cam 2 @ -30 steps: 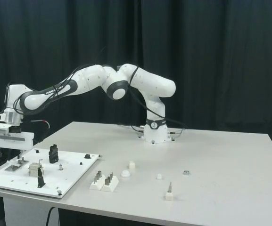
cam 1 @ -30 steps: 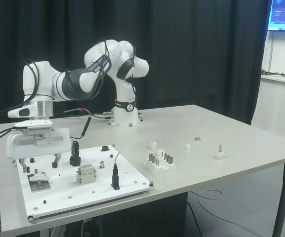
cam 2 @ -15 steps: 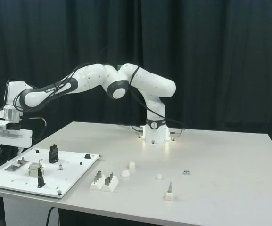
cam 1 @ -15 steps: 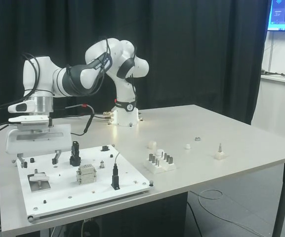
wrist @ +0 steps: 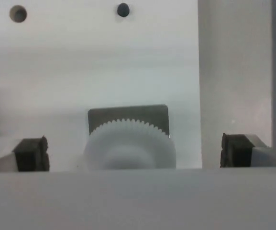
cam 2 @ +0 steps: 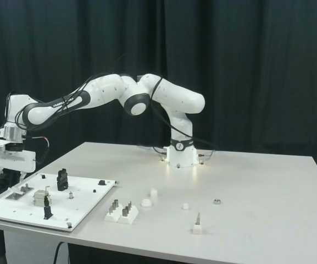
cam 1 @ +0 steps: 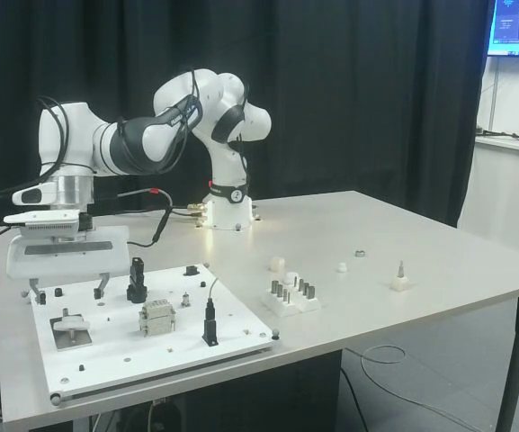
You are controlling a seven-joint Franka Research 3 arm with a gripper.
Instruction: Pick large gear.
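The large gear (wrist: pixel 128 143) is white and toothed and sits on a grey plate (wrist: pixel 128 115) on the white board (wrist: pixel 104 62). In the wrist view it lies between my two black fingertips (wrist: pixel 31 154), touching neither. My gripper (wrist: pixel 134 152) is open wide. In the first room view the gripper (cam 1: pixel 68 290) hovers over the far left part of the board, above and a little behind the gear (cam 1: pixel 68 317) on its plate (cam 1: pixel 72 335). The second room view shows the gripper (cam 2: pixel 9 177) at the board's left end.
The white board (cam 1: pixel 169 346) also carries black connectors (cam 1: pixel 136 279), a grey block (cam 1: pixel 156 318) and small pegs. To its right on the grey table (cam 1: pixel 439 261) stand a white peg holder (cam 1: pixel 290 295), small white parts (cam 1: pixel 277 264) and a small stand (cam 1: pixel 400 277).
My gripper has risen from the board and drifted slightly toward the far side. Its fingers stayed open, and the gear stayed on its plate.
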